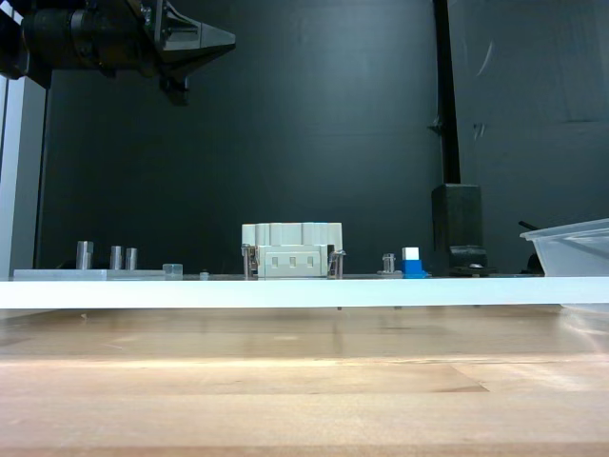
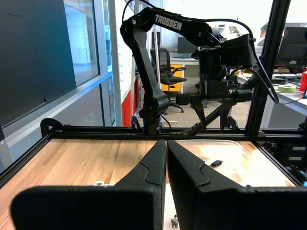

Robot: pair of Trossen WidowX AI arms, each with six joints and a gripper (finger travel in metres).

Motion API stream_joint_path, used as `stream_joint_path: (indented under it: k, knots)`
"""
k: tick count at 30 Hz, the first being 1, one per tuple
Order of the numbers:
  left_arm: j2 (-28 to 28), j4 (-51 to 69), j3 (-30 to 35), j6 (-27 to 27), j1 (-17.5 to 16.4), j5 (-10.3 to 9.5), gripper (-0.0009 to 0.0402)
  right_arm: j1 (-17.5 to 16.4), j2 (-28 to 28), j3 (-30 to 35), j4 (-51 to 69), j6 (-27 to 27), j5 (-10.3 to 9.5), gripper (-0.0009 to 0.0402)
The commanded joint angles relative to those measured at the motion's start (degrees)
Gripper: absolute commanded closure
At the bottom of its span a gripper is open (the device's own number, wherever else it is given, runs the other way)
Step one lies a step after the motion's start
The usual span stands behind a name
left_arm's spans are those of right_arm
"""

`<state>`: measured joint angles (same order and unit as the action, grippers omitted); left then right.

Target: Remove the USB connector from the USB hub and place in the container

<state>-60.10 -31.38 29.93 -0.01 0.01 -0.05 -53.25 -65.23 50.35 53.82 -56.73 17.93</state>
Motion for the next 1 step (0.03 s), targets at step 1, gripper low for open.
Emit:
stream_joint_path:
  k: [1]
  knots:
    - [-0.02,0.00,0.02,0.00,0.00,0.00,0.0392,0.00,-0.02,0.02,-0.02,-0.02,0.02,0.0205]
